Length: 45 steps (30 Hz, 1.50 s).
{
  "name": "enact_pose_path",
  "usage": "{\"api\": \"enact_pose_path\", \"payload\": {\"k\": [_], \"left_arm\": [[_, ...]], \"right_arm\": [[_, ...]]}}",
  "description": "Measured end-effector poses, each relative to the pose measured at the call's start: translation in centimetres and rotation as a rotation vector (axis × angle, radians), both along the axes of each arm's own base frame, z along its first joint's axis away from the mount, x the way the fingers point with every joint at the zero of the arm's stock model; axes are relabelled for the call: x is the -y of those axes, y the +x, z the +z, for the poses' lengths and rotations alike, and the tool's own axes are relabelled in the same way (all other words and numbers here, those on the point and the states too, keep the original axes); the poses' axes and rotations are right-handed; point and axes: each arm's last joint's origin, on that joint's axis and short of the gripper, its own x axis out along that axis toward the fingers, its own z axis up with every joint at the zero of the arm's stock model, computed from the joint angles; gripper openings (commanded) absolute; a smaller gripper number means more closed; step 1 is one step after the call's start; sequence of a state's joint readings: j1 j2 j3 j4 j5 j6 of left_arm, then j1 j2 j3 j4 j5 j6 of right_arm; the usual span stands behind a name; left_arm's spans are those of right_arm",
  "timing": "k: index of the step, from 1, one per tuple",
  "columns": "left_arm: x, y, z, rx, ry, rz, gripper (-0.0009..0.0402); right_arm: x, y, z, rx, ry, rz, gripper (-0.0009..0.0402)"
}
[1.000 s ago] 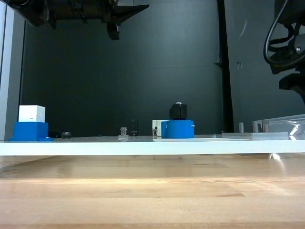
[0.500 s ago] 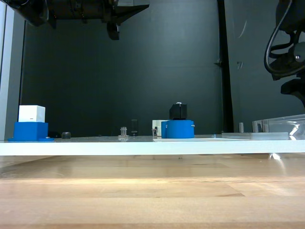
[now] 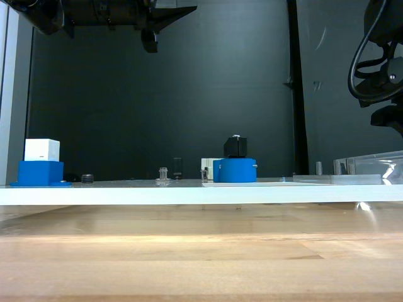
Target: Pick the 16mm cylinder and install on the taskboard
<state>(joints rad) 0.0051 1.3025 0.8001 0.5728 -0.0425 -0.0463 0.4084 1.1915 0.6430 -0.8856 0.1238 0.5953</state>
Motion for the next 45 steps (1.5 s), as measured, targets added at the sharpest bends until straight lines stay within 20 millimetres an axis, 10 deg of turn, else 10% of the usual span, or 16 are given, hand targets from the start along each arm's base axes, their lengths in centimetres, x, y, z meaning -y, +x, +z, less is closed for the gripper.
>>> {"api": "enact_pose_path", "payload": {"k": [14,45], "left_arm": [[0.0,0.0,0.0,0.0,0.0,0.0,0.0],[0.0,0.0,0.0,0.0,0.0,0.0,0.0]], "right_arm": [[0.01,0.0,0.0,0.0,0.0,0.001,-0.0001],[-0.05,0.15,0.08,0.013,0.005,0.008,0.0]]}}
